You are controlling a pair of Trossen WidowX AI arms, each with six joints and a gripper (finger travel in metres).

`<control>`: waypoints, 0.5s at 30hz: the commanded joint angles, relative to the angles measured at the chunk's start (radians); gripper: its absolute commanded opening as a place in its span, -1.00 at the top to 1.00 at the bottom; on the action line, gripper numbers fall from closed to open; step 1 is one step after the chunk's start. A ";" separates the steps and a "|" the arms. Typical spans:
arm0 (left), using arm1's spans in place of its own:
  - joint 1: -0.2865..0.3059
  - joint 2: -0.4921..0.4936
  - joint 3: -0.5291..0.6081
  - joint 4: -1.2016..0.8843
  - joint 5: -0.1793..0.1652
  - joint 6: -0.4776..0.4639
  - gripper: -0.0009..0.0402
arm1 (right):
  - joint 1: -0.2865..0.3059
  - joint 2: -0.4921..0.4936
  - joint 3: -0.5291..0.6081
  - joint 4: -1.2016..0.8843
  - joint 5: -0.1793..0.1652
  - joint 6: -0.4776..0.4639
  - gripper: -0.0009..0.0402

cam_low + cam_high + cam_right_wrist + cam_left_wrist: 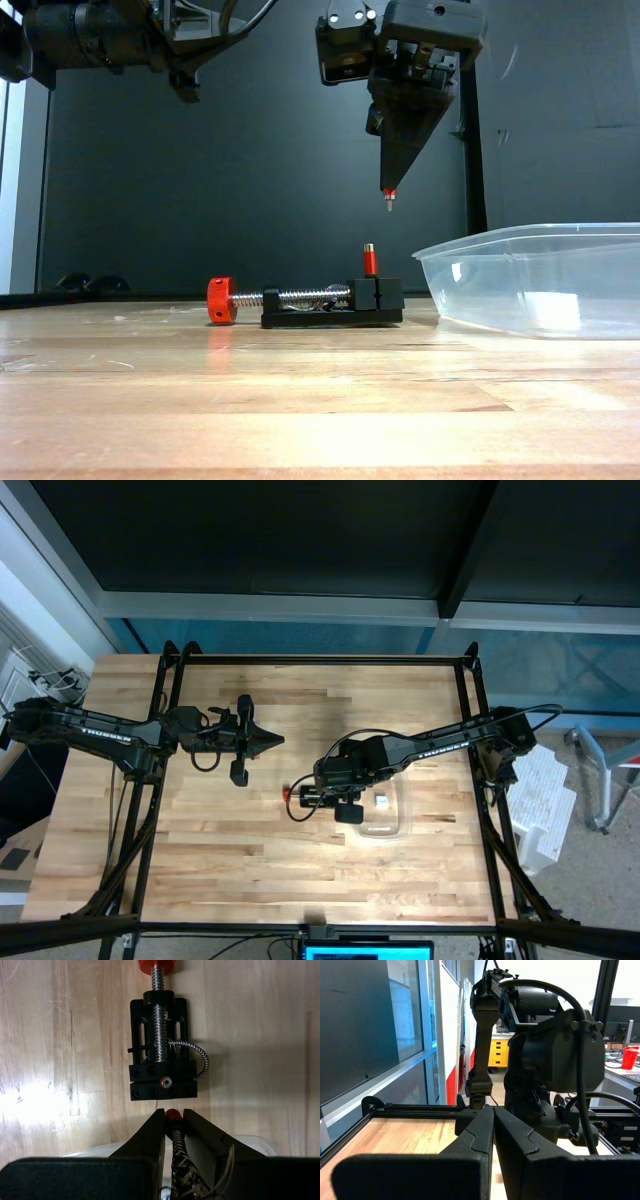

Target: Pick the rca connector and install on the hub

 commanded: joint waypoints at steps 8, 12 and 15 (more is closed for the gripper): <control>0.000 0.000 0.000 0.000 0.000 0.000 0.96 | -0.003 0.045 0.007 0.050 0.000 0.001 0.95; 0.000 0.000 0.000 0.000 0.000 0.000 0.96 | -0.003 0.055 0.005 0.055 0.000 0.001 0.95; 0.000 0.000 0.000 0.000 0.000 0.000 0.96 | -0.005 0.063 0.005 0.060 0.000 0.000 0.95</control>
